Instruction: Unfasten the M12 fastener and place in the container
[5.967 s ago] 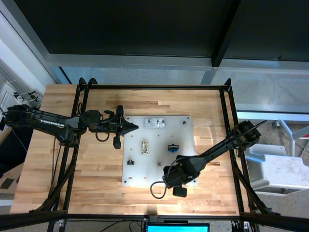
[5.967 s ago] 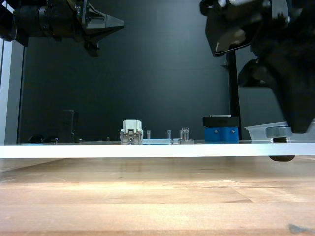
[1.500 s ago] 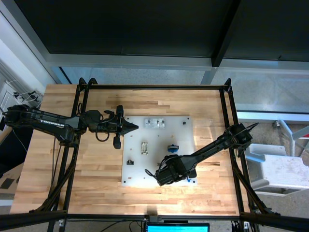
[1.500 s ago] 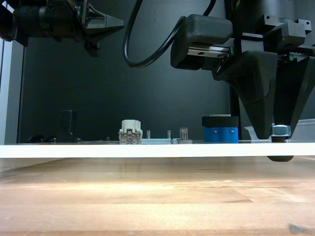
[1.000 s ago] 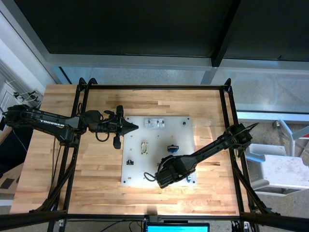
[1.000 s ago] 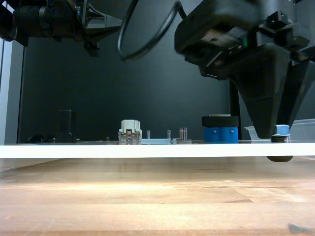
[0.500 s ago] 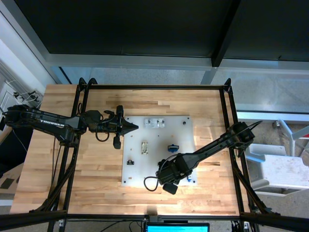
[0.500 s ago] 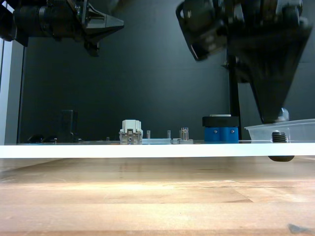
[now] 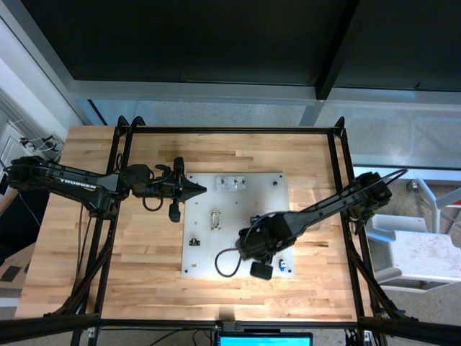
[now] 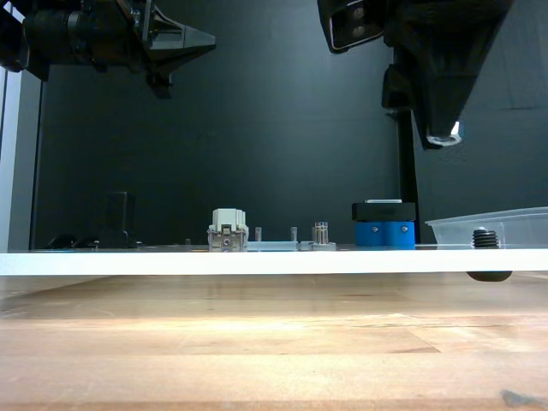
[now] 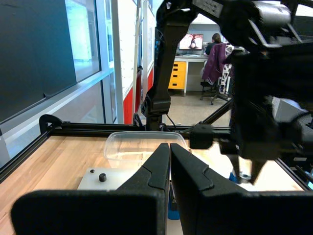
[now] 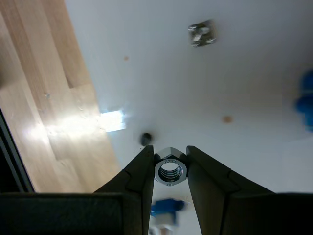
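Likely the carrying step: right tool (image 10: 437, 137), upper right in the low view, pinches the silver nut (image 12: 170, 172) well above its bare stud (image 10: 485, 239); next, release over the container (image 10: 522, 216); left tool (image 10: 209, 38), upper left, pressed together.

**Q:** What carries the set-up?
**A:** A wooden table (image 9: 144, 245), its pale planks running left to right.
**Q:** What lies directly on it?
**A:** A white board (image 9: 205, 263), mid-table, and a clear container (image 11: 122, 147) at the board's right edge.
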